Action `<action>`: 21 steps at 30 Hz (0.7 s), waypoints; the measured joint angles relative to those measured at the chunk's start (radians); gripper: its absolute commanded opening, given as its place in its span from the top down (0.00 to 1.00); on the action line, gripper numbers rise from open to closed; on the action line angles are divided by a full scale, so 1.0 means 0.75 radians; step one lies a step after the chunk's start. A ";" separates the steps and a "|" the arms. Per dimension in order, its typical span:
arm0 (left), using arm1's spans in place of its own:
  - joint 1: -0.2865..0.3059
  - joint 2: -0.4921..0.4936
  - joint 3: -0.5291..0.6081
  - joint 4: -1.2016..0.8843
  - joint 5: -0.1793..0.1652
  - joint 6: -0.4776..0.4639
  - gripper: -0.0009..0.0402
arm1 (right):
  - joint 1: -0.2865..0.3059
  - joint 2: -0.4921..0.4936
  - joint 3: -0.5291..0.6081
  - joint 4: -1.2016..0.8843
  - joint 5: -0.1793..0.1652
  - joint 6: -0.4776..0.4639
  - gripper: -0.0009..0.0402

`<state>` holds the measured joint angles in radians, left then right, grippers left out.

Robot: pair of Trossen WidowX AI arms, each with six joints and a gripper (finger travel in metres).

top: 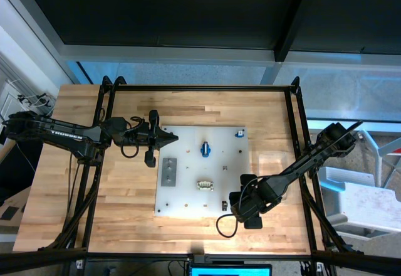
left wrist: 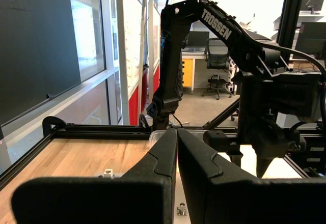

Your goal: Pick the 16mm bar from the taskboard and place it in the container

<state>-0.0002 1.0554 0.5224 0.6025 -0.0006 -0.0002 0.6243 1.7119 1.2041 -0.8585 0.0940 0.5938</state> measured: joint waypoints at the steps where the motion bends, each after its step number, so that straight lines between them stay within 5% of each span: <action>1: 0.000 0.000 0.001 0.001 0.000 0.000 0.98 | 0.001 0.000 -0.002 0.002 0.000 0.000 0.49; 21: 0.000 0.000 0.000 0.000 0.000 0.000 0.98 | 0.014 0.045 -0.015 0.010 0.005 -0.001 0.53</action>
<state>-0.0002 1.0554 0.5224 0.6025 -0.0006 -0.0002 0.6346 1.7454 1.1931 -0.8509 0.0975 0.5930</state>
